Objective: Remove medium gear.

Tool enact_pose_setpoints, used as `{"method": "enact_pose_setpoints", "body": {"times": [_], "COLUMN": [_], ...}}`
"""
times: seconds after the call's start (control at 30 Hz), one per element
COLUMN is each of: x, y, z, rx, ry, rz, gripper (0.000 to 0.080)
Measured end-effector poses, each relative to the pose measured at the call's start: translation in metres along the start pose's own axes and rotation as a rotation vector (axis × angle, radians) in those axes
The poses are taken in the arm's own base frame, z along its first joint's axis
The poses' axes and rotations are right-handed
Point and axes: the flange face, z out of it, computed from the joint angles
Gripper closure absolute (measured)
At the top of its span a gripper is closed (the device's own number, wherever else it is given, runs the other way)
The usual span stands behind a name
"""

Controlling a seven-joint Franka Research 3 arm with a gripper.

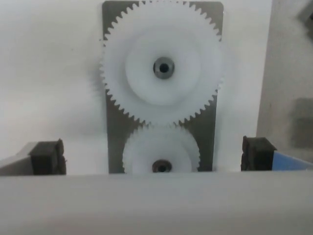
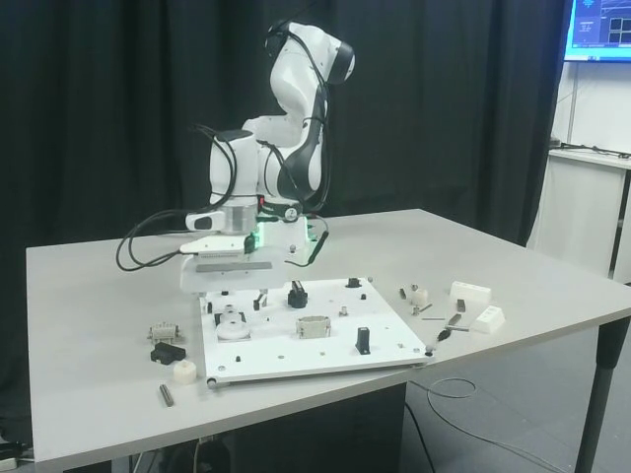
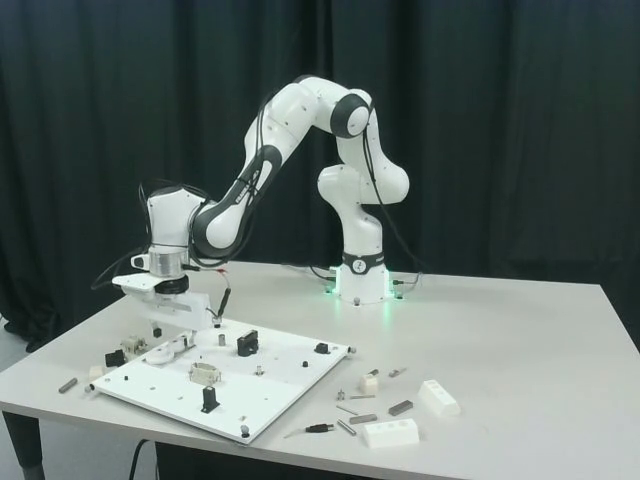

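Jaws spread wide, gripper (image 1: 151, 156) above the grey plate (image 1: 111, 142); medium gear (image 1: 161, 152) seated on plate, meshed below large gear (image 1: 163, 63); likely light, stiff, slick; pinch across toothed rim.

White gears (image 1: 163, 68), grey plate (image 1: 208, 129)

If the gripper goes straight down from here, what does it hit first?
Most likely the smaller white gear, which sits between the open fingertips of the gripper, meshed with the large gear on the grey plate. Depth is unclear.
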Motion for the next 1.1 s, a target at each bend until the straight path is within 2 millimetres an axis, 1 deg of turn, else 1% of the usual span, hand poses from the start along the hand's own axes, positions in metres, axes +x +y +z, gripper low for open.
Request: {"method": "enact_pose_setpoints", "body": {"times": [0.4,0.73,0.77,1.03,1.07,1.1], "x": [-0.001,-0.001,-0.001,0.002,0.002,0.002], "y": [0.001,0.0,0.0,0.001,0.001,0.001], "z": [0.016,0.023,0.023,0.022,0.022,0.022], "rx": [-0.01,-0.017,-0.018,-0.016,-0.015,-0.015], "ry": [-0.005,-0.002,-0.002,0.0,-0.001,-0.002], "rz": [0.008,-0.008,-0.008,-0.007,-0.007,-0.007], "gripper": [0.0003,0.0003,0.0102,0.0102,0.041,0.041]}}
